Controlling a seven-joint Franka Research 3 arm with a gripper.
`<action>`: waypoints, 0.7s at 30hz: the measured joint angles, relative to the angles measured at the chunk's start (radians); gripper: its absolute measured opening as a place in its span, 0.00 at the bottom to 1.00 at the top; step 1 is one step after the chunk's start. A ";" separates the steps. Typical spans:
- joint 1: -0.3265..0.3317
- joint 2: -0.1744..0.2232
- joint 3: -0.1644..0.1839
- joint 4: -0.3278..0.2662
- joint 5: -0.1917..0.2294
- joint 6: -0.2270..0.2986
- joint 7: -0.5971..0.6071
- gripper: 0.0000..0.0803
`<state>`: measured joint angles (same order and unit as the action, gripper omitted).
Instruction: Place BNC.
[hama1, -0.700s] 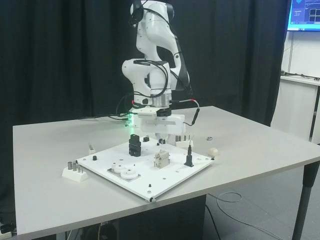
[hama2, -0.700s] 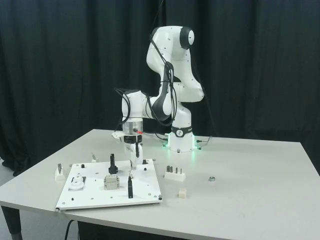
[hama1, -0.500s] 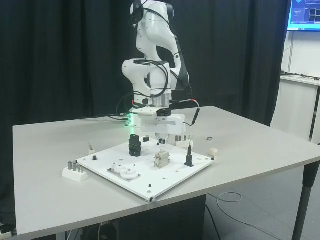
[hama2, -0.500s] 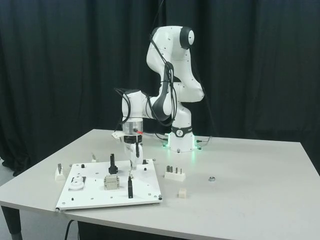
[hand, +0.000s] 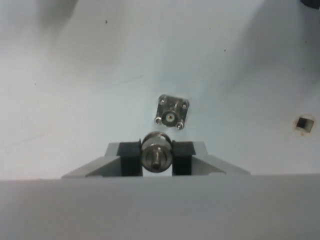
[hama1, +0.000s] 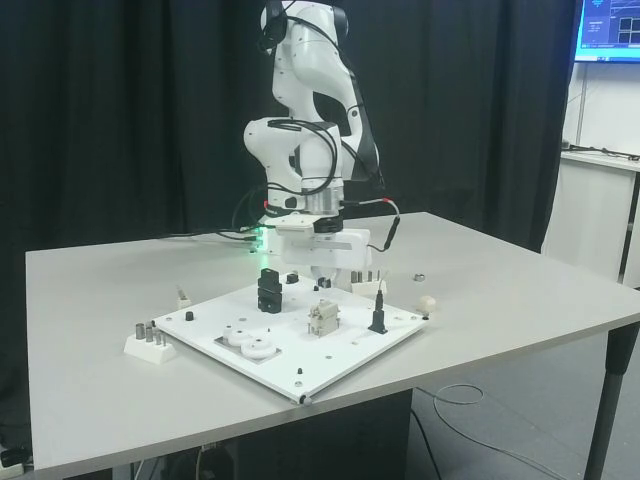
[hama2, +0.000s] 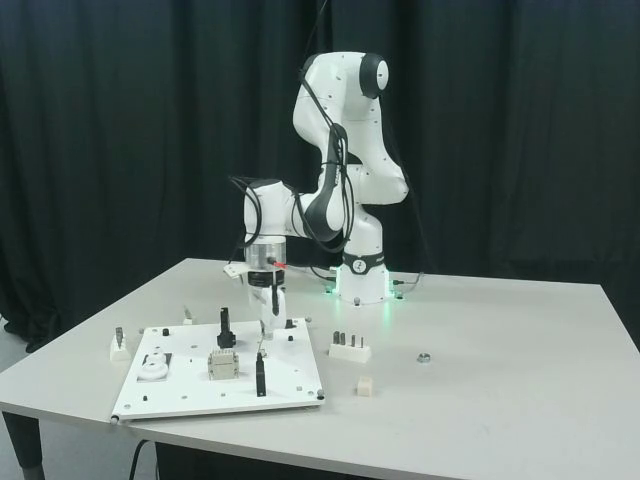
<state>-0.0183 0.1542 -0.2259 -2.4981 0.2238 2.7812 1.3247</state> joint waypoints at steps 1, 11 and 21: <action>0.001 0.000 0.000 0.000 0.000 0.000 0.000 0.15; 0.003 0.000 0.000 0.001 -0.001 0.000 0.000 0.15; 0.011 0.000 0.004 0.001 -0.009 -0.002 -0.004 0.15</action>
<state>-0.0077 0.1542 -0.2220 -2.4967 0.2148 2.7788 1.3210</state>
